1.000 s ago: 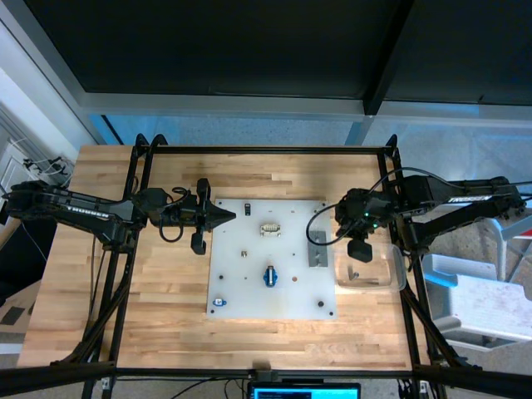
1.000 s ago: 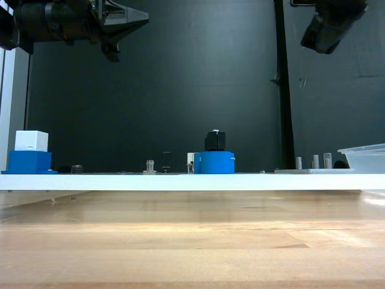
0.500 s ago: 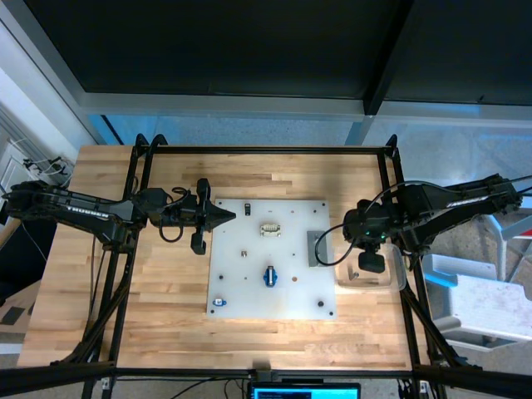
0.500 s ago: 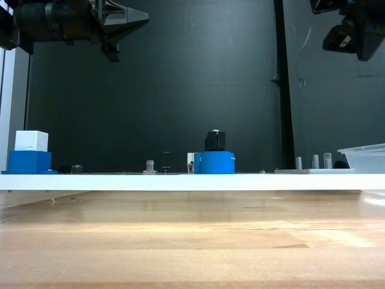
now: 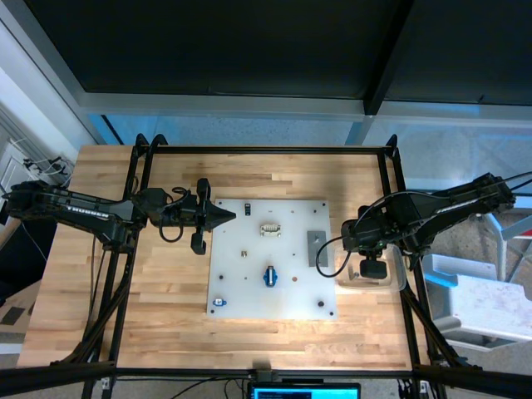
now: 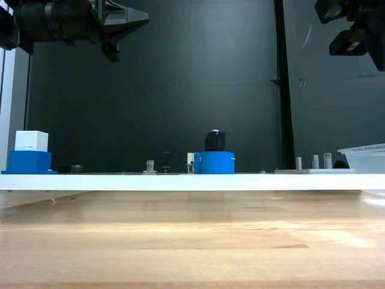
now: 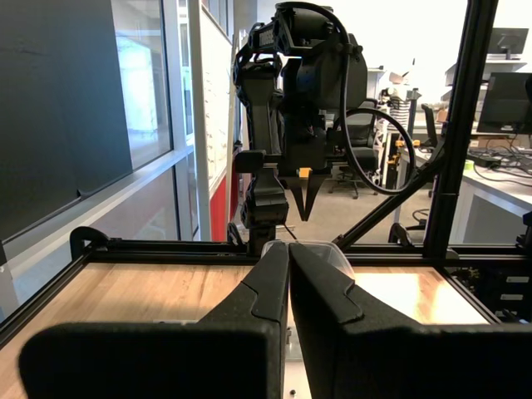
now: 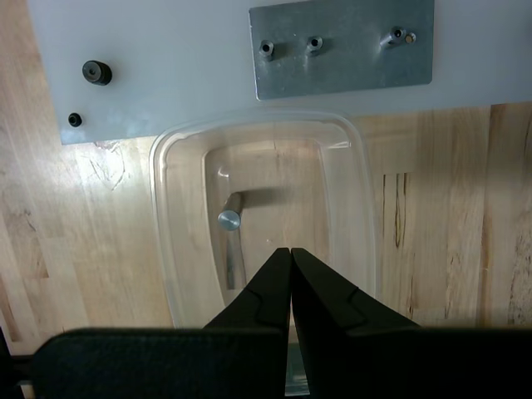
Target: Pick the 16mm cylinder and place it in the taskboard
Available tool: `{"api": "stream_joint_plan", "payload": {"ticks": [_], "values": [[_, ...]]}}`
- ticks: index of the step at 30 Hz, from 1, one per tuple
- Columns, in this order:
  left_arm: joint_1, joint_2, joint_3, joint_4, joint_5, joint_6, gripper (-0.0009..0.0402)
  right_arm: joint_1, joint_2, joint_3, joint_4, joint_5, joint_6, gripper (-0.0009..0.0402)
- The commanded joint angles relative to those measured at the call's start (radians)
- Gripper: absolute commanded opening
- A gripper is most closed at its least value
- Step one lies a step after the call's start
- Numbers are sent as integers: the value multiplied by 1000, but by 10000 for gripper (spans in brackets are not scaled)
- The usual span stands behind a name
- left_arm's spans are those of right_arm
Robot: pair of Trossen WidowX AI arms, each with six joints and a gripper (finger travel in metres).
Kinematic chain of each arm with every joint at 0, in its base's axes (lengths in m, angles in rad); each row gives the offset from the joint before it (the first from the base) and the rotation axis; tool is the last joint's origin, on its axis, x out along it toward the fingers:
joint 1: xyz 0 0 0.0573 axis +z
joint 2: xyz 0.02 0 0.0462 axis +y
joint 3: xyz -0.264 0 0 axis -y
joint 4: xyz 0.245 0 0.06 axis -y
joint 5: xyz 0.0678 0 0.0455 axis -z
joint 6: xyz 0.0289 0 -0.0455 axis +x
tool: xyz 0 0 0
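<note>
Inside the clear bin (image 8: 170,274) on the bench (image 5: 166,324), just beside the taskboard (image 5: 249,287), the 16mm cylinder (image 8: 230,218) is found, untouched. Above that bin the right end effector (image 8: 290,251) is held, its fingers pressed together on nothing. The left end effector (image 5: 231,215) is held raised over the taskboard's left edge, fingers likewise pressed together.

16mm cylinder (image 8: 230,214): small grey metal peg, bright round end face toward right wrist camera. Sits on floor of clear bin (image 8: 163,249), off board; upright or leaning, cannot tell.

Taskboard (image 5: 249,287): flat white square plate, black corner screws. Bin just beside its right edge.

Right gripper (image 8: 290,249): fingers together, above bin, near cylinder.

Left gripper (image 5: 229,214): fingers together, high over board's left edge.
</note>
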Motion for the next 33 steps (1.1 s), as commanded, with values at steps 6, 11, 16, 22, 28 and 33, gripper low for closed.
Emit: {"api": "stream_joint_plan", "payload": {"ticks": [6, 11, 16, 22, 28, 33], "values": [[0, 0, 0, 0, 0, 0, 0, 5, 0, 0, 1, 19, 0, 0], [0, 0, 0, 0, 0, 0, 0, 16, 0, 0, 1, 22, 0, 0], [0, 0, 0, 0, 0, 0, 0, 61, 0, -13, -1, 26, 25, 0], [0, 0, 0, 0, 0, 0, 0, 115, 0, -65, 5, 25, 54, 0], [0, 0, 0, 0, 0, 0, 0, 128, 0, -80, 50, 25, 68, 0], [0, 0, 0, 0, 0, 0, 0, 130, -1, -100, 68, 26, 76, 0]]}}
